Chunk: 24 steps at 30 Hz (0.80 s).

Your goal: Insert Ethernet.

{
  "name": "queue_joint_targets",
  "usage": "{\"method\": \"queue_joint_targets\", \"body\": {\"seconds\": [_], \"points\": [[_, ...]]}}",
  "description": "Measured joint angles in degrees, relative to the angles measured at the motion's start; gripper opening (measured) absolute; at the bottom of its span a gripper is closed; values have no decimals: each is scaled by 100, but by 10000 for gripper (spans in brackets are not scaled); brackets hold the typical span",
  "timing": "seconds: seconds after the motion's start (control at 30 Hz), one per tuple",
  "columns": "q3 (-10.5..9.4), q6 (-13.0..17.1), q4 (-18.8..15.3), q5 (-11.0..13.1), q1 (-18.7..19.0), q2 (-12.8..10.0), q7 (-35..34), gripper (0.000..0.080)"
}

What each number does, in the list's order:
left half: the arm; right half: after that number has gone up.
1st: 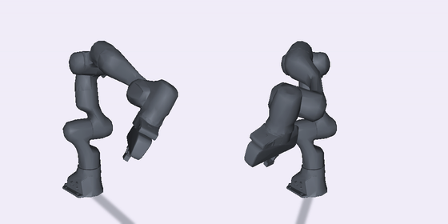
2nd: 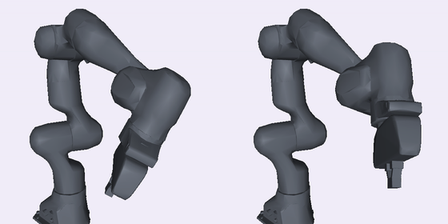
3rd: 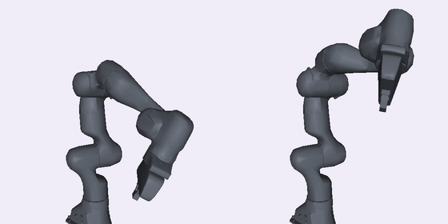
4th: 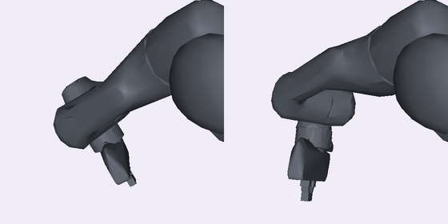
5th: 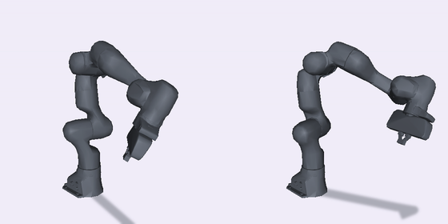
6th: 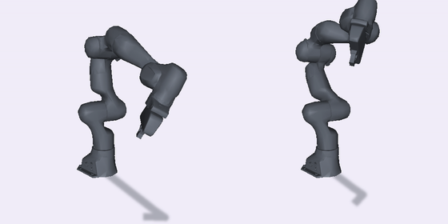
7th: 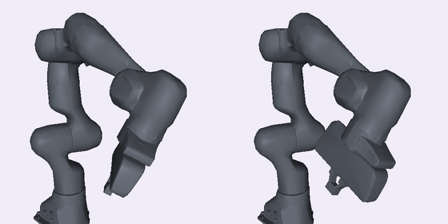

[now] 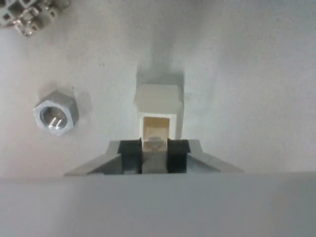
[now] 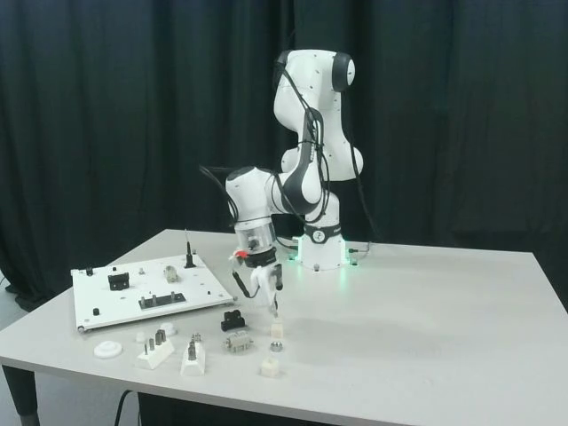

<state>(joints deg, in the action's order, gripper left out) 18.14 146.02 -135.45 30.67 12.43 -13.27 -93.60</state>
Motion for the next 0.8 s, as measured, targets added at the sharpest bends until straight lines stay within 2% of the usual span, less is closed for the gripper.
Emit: {"method": "queue_joint_targets", "body": {"seconds": [0.8], "points": [[103, -108, 5, -324, -3, 186, 160, 103]]}}
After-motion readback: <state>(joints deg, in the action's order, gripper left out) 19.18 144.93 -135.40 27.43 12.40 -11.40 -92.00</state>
